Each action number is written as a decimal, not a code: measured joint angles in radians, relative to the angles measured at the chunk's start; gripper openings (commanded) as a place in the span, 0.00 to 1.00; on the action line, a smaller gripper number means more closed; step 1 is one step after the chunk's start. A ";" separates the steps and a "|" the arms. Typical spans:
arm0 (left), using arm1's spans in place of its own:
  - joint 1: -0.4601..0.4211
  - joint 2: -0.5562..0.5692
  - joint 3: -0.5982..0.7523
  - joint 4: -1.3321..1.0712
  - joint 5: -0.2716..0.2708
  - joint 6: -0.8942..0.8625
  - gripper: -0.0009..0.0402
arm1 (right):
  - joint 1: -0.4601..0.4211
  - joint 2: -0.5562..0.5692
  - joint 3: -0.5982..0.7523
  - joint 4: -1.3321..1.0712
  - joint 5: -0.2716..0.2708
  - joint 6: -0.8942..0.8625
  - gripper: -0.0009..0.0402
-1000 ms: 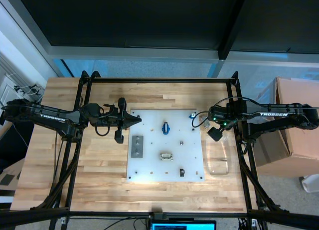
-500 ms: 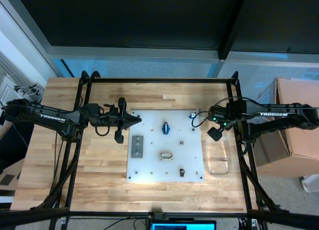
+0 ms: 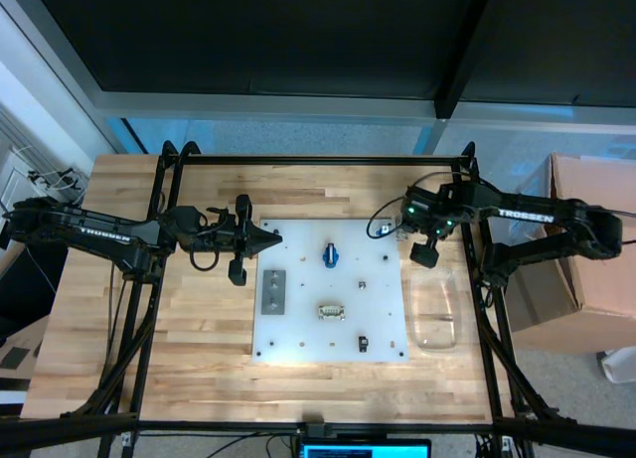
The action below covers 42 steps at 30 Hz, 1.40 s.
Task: Remove the HAN10E connector from the taskboard and place in the container
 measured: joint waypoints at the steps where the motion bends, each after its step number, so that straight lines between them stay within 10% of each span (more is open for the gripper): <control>1: 0.000 0.000 0.000 0.000 0.000 0.000 0.02 | -0.012 0.017 0.005 0.008 0.002 -0.048 0.88; 29: 0.000 0.000 0.000 0.000 0.000 0.000 0.02 | -0.175 0.354 0.010 0.267 -0.001 -0.343 0.97; 42: 0.000 0.000 0.000 0.000 0.000 0.000 0.02 | -0.174 0.400 0.010 0.293 -0.001 -0.354 0.71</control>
